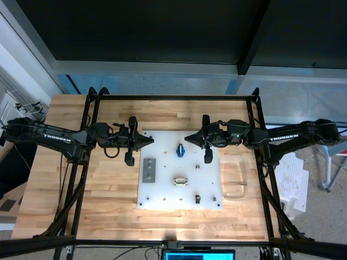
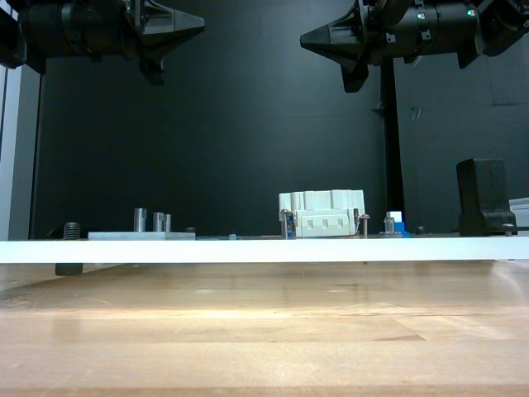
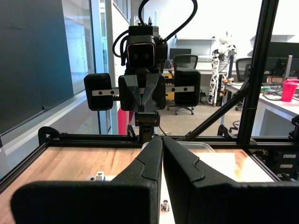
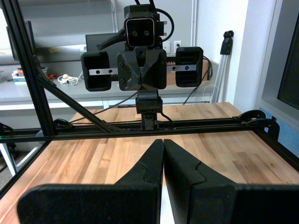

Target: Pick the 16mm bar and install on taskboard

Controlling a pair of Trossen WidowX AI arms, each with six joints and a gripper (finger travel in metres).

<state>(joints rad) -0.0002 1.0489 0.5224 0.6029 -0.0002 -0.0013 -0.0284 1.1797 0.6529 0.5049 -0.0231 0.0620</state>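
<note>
The taskboard point(image 1: 162, 188) is a white square plate in the middle of the table, and in the low view it shows as a white edge point(image 2: 264, 250). On it are a grey metal block point(image 1: 148, 169), a blue knob point(image 1: 180, 150) and a beige connector point(image 1: 180, 182). The 16mm bar is out of view. My left gripper point(image 1: 151, 139) hovers shut above the board's far left corner, holding nothing. Facing it, my right gripper point(image 1: 187, 138) hangs shut and empty over the far edge. Both stay high above the board in the low view, the left gripper point(image 2: 201, 31) and the right gripper point(image 2: 303, 37).
A clear plastic tray point(image 1: 234, 179) lies to the right of the board. A small black block point(image 1: 198, 198) stands near the board's near right corner, and short pegs point(image 2: 140, 219) rise from the grey block. A black frame point(image 1: 173, 98) rings the table.
</note>
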